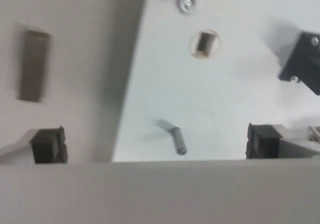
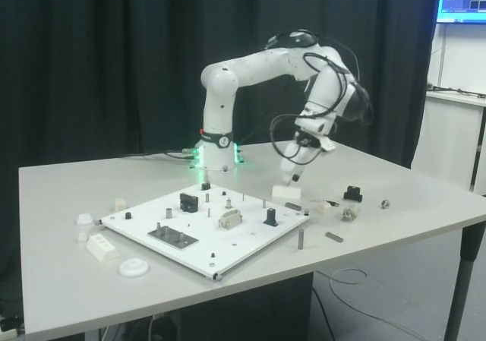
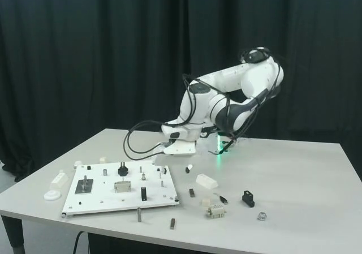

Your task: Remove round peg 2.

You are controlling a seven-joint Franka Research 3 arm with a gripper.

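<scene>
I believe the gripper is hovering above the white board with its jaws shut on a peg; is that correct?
Not quite. The gripper does hover above the white board, but its jaws stand open with nothing between them. The wrist view shows this: the two fingertips are far apart, and only the board and a small grey peg standing on it lie below.

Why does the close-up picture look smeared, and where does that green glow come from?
Wrist view: the slim grey peg leaning on the white board shows a smeared streak, which suggests motion. First room view: green light glows at the white arm's base. Second room view: the same glow shows behind the arm.
</scene>
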